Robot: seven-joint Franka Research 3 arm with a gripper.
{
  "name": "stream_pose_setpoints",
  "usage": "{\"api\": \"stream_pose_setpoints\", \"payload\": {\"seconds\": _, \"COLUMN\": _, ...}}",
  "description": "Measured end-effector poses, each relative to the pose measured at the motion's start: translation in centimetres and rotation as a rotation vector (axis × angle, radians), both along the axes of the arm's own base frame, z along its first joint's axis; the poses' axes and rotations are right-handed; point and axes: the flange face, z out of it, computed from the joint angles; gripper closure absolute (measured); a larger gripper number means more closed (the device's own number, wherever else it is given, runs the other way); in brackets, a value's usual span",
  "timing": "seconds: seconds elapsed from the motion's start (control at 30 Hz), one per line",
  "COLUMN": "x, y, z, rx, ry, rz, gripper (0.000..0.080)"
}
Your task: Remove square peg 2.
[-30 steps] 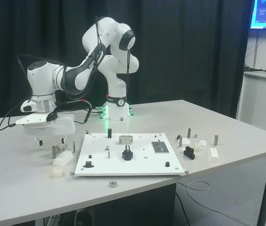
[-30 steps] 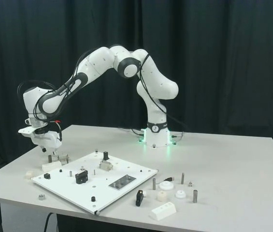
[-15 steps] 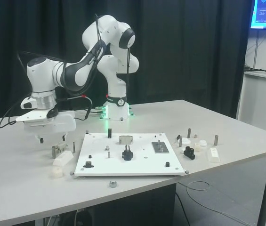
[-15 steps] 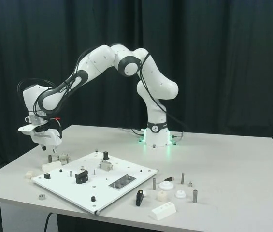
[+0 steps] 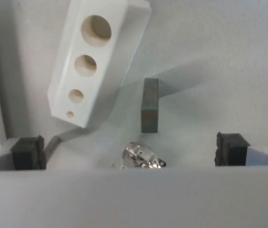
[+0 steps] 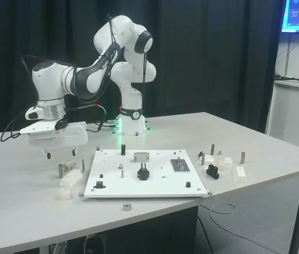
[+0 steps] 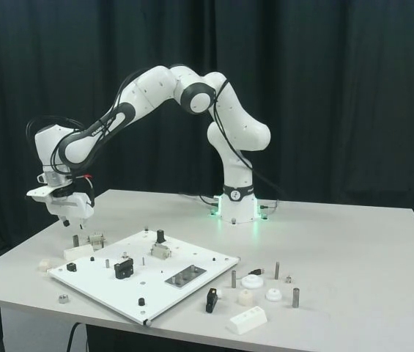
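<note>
I am holding the arm [image 6: 85, 79] out over the desk [image 6: 22, 206], off the white board [image 6: 144, 182]. The gripper [image 6: 59, 154] is hanging empty, fingers parted, above the loose parts beside the board.

The peg [image 5: 150, 105] is standing upright on the desk, directly below the gripper and between its fingertips [image 5: 27, 153] in the wrist view; its long axis is running vertically. In my judgement it is already off the board, so a straight lift is clearing it.

The white block [image 5: 96, 57] with four holes is lying just beside the peg, apart from it. A small metal part [image 5: 142, 157] is sitting near the peg's base.
</note>
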Motion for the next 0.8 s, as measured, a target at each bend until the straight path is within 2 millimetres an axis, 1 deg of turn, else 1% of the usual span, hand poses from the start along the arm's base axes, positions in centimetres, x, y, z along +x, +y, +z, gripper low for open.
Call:
{"api": "stream_pose_setpoints", "payload": {"seconds": 0.3, "x": 0.2, "y": 0.3, "z": 1.0, "rx": 0.003, "ry": -0.008, "rz": 0.006, "gripper": 0.0003}}
{"api": "stream_pose_setpoints", "payload": {"seconds": 0.43, "x": 0.2, "y": 0.2, "z": 1.5, "rx": -0.005, "ry": -0.003, "rz": -0.038, "gripper": 0.0003}}
{"api": "stream_pose_setpoints", "payload": {"seconds": 0.57, "x": 0.3, "y": 0.2, "z": 1.7, "rx": -0.013, "ry": 0.003, "rz": -0.086, "gripper": 0.0003}}
{"api": "stream_pose_setpoints", "payload": {"seconds": 0.8, "x": 0.5, "y": 0.4, "z": 1.9, "rx": -0.017, "ry": 0.003, "rz": -0.084, "gripper": 0.0003}}
